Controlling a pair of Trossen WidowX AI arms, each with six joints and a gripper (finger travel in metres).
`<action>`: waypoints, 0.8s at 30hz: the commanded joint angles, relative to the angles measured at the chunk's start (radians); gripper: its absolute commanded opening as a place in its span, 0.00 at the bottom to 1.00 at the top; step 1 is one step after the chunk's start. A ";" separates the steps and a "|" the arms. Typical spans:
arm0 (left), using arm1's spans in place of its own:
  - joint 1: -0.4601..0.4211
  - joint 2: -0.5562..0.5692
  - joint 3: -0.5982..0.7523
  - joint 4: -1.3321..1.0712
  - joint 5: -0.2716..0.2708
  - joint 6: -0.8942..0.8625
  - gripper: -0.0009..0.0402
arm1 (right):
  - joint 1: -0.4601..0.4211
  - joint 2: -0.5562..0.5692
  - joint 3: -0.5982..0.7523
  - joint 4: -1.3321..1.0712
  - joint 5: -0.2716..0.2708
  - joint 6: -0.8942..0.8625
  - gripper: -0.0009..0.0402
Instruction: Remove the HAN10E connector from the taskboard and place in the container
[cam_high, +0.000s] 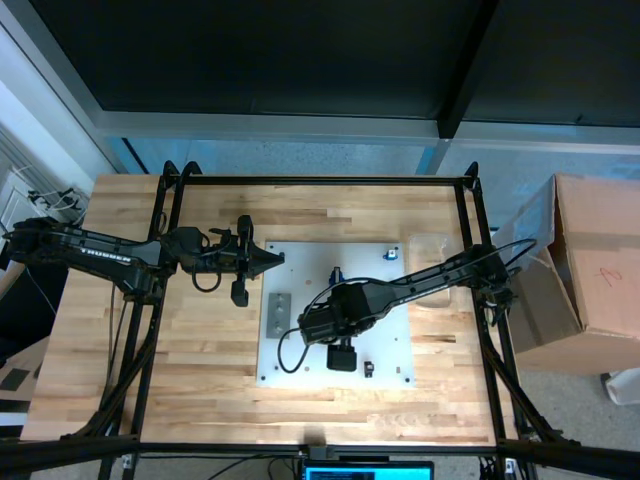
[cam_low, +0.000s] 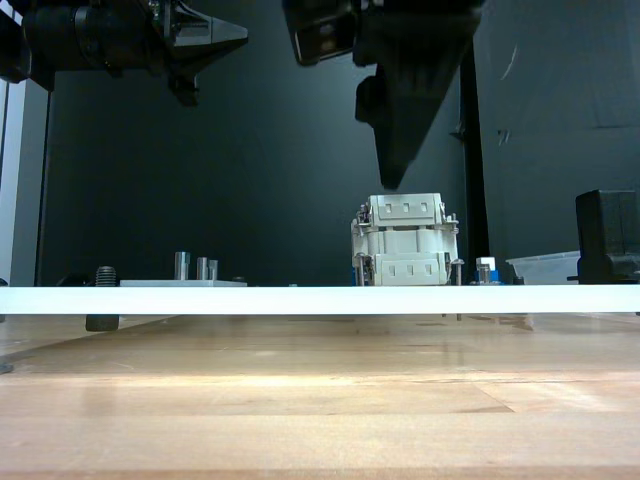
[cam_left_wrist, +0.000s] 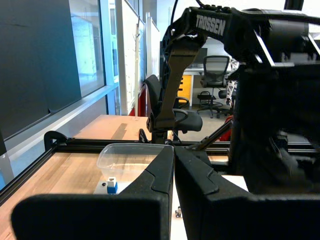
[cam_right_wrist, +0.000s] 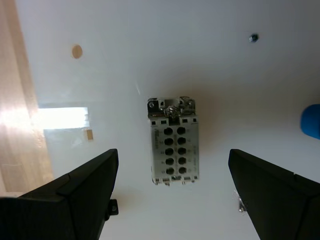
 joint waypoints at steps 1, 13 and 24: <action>0.000 0.000 0.000 0.001 0.000 0.000 0.02 | 0.000 0.018 -0.003 0.007 -0.002 -0.001 0.76; 0.000 0.000 0.000 0.000 0.000 0.000 0.02 | -0.001 0.060 -0.009 0.023 -0.005 -0.011 0.76; 0.000 0.000 0.000 0.000 0.000 0.000 0.02 | -0.002 0.059 -0.043 0.042 -0.004 -0.010 0.67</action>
